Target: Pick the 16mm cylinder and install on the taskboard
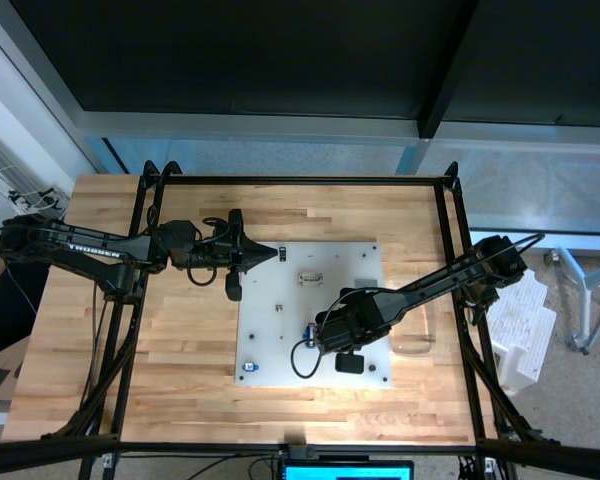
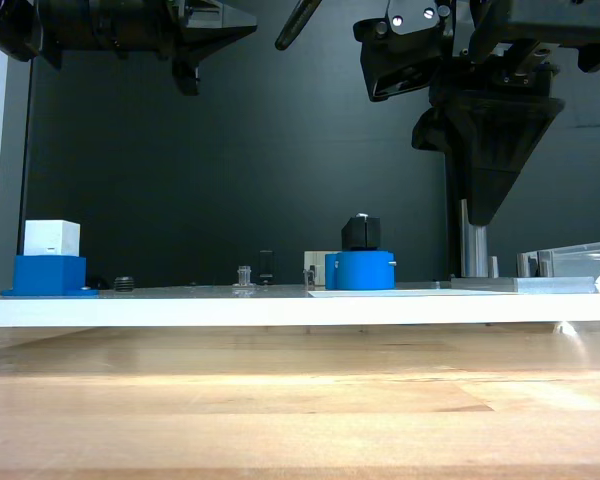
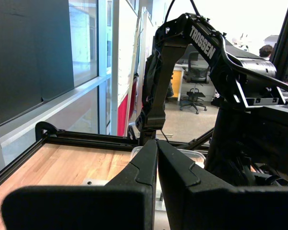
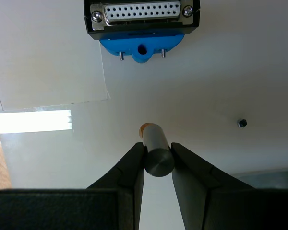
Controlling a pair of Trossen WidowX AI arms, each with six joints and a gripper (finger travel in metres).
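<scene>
My right gripper is shut on the 16mm cylinder, a short silvery peg held end-down over the white taskboard. In the high view this gripper hangs above the board's middle, just right of a blue connector. From table height the cylinder stands upright under the fingers, its lower end close to the board; contact cannot be told. My left gripper is shut and empty, held level at the board's far left corner, its fingers pressed together.
A blue-and-black multi-pin connector sits just ahead of the cylinder, and a small screw lies beside it. A grey metal block is at the board's far side. A clear tray lies right of the board. A blue block with a white cube stands at the left.
</scene>
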